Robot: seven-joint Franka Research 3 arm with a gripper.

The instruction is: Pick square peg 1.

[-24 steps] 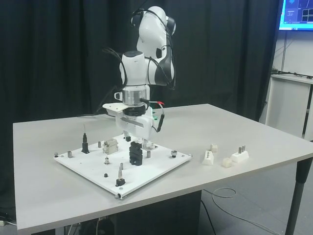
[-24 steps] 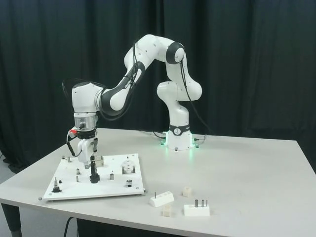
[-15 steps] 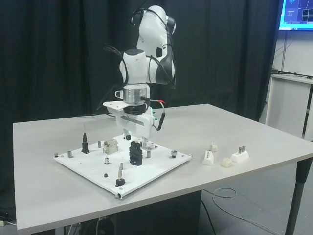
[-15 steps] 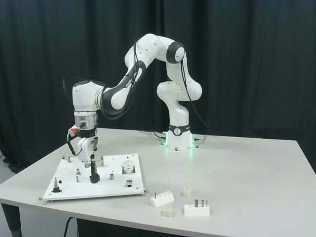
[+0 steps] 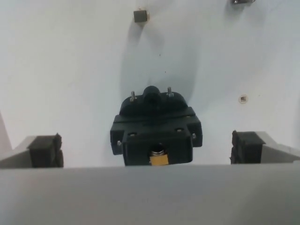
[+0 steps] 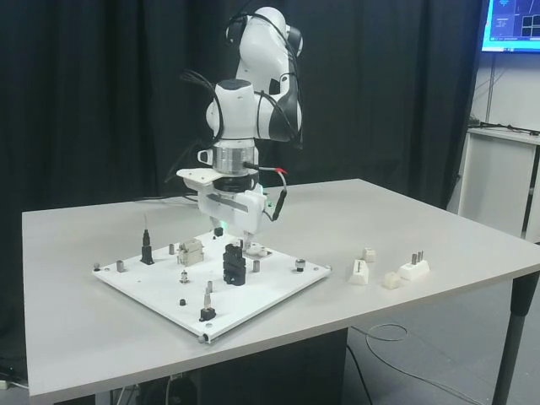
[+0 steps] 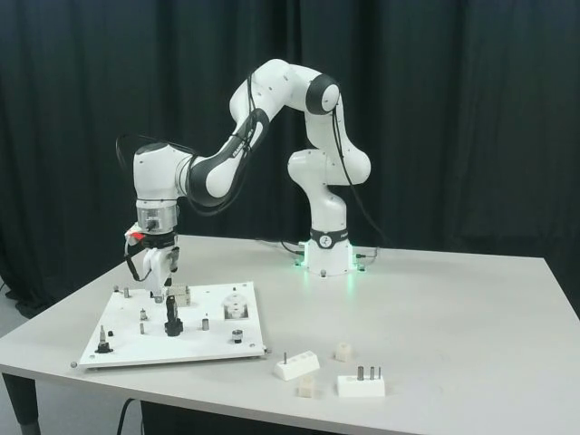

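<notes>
My gripper [image 6: 234,239] hangs released, empty, straight above the black fixture [image 5: 156,136] on the white board [image 6: 270,291]; square peg 1 [image 5: 158,159] seems to stand upright in it, directly below; fingers [image 5: 247,146] straddle it.

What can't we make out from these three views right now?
- Peg: no view shows a square peg as such. In the wrist view the black holder runs under the camera housing, which hides its near part.
- Gripper: wrist view shows both fingertip pads apart with nothing between; the housing hides the rest of the fingers.
- Small parts on the white board: too small in both room views to identify.
</notes>
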